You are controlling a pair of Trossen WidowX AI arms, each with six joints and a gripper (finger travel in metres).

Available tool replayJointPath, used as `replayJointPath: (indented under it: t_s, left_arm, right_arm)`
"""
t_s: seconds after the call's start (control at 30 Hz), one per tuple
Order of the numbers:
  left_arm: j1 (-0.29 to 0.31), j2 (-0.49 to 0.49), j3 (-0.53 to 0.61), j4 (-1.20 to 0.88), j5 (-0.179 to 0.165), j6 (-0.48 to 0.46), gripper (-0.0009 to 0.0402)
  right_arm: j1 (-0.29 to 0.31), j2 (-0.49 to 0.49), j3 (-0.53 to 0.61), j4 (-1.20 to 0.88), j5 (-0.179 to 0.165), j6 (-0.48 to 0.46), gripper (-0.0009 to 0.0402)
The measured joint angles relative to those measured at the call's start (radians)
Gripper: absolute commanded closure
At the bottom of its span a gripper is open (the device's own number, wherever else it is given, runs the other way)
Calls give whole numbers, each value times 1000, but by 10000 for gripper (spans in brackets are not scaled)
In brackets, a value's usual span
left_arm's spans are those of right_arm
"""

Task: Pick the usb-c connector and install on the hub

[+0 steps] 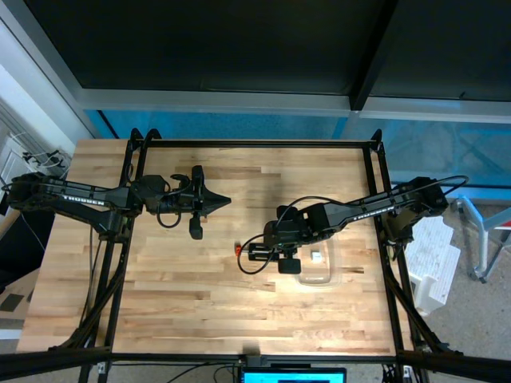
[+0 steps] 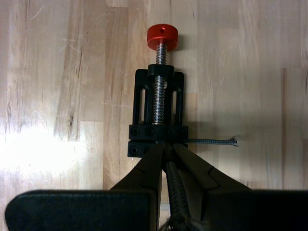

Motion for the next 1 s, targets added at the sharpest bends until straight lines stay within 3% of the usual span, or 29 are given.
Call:
replayJointPath:
  t_s: [1.0]
  left_arm:
    - [0,0,0,0,0,0,393]
  right_arm:
    - [-1,34,-16,10,0,5,393]
